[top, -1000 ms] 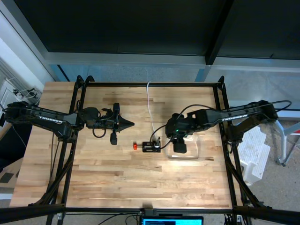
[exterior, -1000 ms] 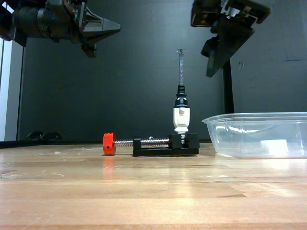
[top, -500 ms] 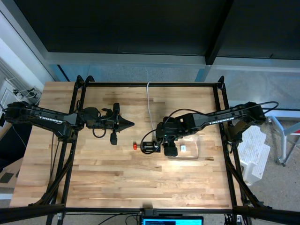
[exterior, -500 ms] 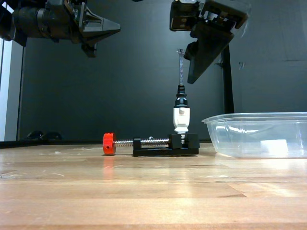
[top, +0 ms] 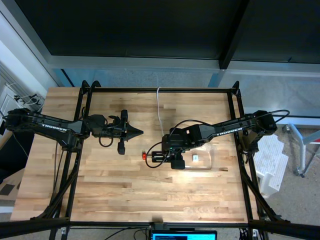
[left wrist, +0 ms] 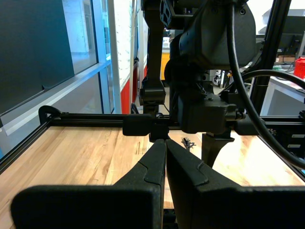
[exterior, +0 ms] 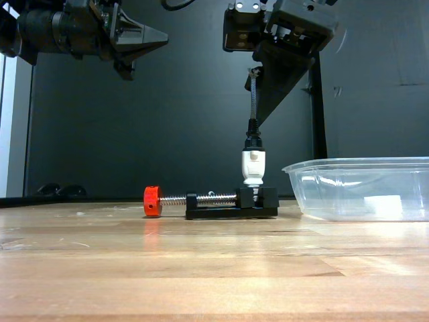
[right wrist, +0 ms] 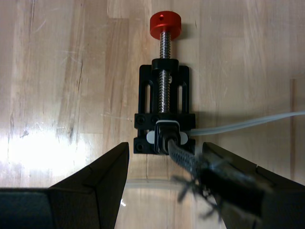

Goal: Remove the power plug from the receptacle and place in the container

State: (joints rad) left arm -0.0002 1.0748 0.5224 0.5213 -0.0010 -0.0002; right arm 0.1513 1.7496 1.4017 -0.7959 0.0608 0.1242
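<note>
The left gripper (exterior: pixel 163 38) hangs high over the table's (exterior: pixel 201 268) left half, jaws pressed together on nothing. The right gripper (right wrist: pixel 165 149) hovers above the receptacle (right wrist: pixel 164 109), jaws spread wide astride the power plug (exterior: pixel 252 142). Its cord (exterior: pixel 254 94) seems to brush one finger. The plug stands upright in the white socket face (exterior: pixel 253 168), long axis vertical. The container (exterior: pixel 355 188) lies just to its right.
</note>
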